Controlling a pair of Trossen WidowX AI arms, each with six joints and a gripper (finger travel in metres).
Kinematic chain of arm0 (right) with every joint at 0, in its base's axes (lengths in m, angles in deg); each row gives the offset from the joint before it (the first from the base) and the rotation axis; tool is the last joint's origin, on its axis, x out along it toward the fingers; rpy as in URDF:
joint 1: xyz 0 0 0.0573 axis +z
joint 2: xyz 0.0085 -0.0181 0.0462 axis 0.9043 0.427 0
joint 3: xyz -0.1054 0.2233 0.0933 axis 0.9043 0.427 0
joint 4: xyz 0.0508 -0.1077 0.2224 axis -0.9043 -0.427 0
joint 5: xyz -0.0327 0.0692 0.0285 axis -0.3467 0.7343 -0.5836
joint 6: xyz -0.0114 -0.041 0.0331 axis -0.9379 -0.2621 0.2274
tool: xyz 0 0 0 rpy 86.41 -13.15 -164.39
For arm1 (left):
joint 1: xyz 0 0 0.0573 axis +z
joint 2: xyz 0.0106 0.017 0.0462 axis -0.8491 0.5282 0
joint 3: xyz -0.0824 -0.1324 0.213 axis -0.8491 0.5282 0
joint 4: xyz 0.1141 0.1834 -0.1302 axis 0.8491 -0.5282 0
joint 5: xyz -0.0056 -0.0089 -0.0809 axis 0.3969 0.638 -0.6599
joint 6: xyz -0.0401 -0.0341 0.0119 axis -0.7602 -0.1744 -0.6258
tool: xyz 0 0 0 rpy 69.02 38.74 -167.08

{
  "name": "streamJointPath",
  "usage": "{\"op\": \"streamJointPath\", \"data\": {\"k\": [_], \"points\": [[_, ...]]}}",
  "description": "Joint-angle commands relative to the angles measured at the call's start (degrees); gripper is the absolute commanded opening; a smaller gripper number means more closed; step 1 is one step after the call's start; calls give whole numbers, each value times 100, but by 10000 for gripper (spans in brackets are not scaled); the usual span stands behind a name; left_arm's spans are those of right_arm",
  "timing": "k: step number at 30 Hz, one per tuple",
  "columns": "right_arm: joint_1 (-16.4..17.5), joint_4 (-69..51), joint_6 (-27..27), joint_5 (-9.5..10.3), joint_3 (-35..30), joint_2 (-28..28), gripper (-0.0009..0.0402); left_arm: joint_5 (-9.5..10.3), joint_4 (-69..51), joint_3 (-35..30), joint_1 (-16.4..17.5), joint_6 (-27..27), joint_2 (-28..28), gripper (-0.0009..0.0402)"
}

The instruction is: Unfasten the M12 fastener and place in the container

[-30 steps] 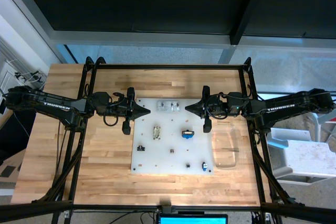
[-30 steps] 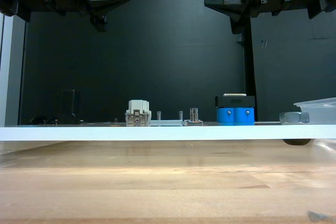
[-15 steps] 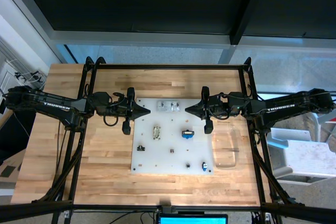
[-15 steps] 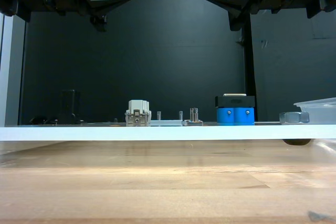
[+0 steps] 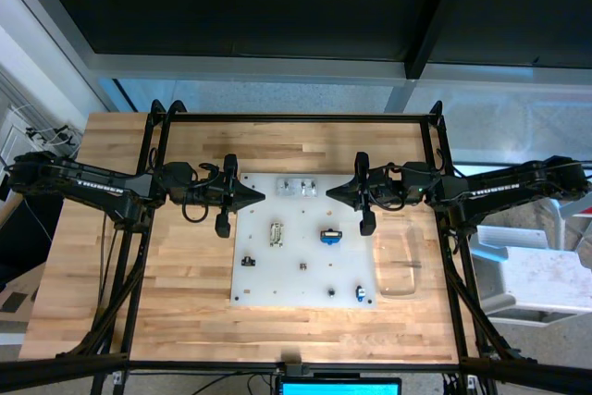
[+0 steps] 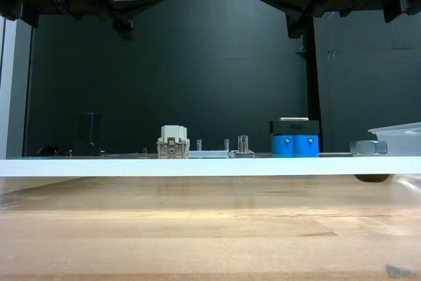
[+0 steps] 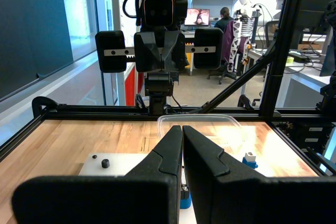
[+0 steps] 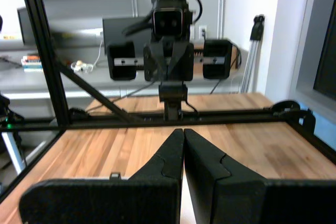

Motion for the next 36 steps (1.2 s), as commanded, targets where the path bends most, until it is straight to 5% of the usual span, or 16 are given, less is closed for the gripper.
{"op": "streamJointPath", "data": {"k": [1, 8, 11, 23, 36], "points": [[205, -726, -92, -37, -264, 28, 0, -2, 0, 0, 2, 0, 0, 0], [1016, -2247, 20, -769, -1010, 444, 0, -2, 0, 0, 0, 0, 0, 0], [1298, -3062, 286, -935, -1445, 699, 0, -2, 0, 0, 2, 0, 0, 0], [2013, -6175, 2002, -920, -3637, 2264, 0, -2, 0, 0, 0, 0, 0, 0], [2400, -8983, 3932, -863, -6286, 4107, 0, -2, 2, 0, 2, 0, 0, 0]]}}
